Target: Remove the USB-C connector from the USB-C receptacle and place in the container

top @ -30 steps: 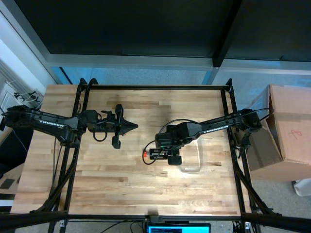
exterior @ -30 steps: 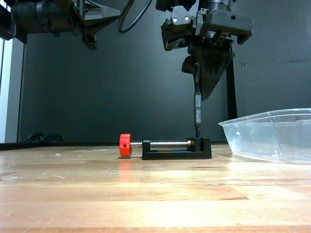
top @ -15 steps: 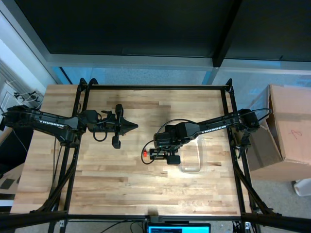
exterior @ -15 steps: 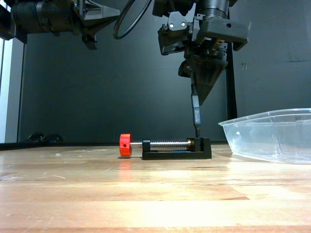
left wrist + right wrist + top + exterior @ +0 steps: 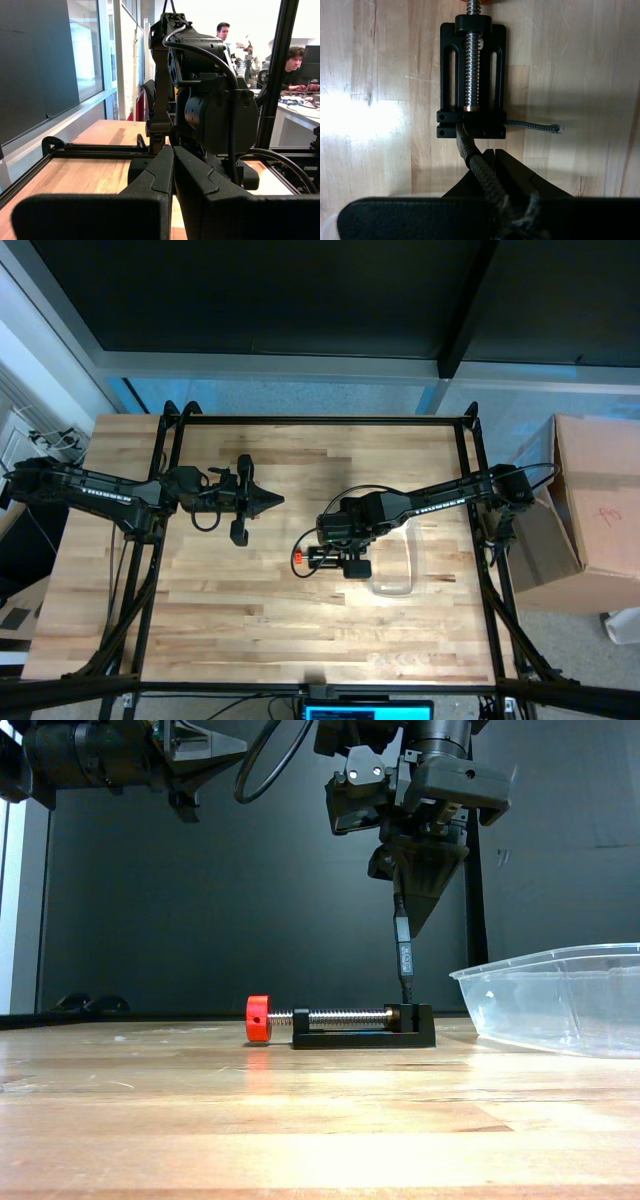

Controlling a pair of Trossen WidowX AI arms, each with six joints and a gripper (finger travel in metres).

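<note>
While the right gripper [image 5: 411, 925] hangs over the small bench vise [image 5: 365, 1025], its fingers are pinched on the USB-C connector [image 5: 403, 956] at the cable end. The connector points downward, slightly tilted, with its lower tip at the top of the vise's end block. The right wrist view shows the plug [image 5: 465, 142] running from that block up between the fingers. Whether the tip sits part-way in the USB-C receptacle or has just cleared it cannot be told.

The vise's red knob [image 5: 258, 1018] faces away from the clear plastic container [image 5: 560, 995], which stands just beside the vise on the wooden table [image 5: 200, 620]. A frayed braided cord [image 5: 535, 126] lies on the table, leading out from the end block.

The left gripper [image 5: 278, 501] is held high over the table's left half, well apart from the vise, fingers pressed together and holding nothing.

Assessment: the grasp is made. Extraction is at best at its final stage and unconfirmed. Carrying the connector across to the container and releasing it there are not yet done.
</note>
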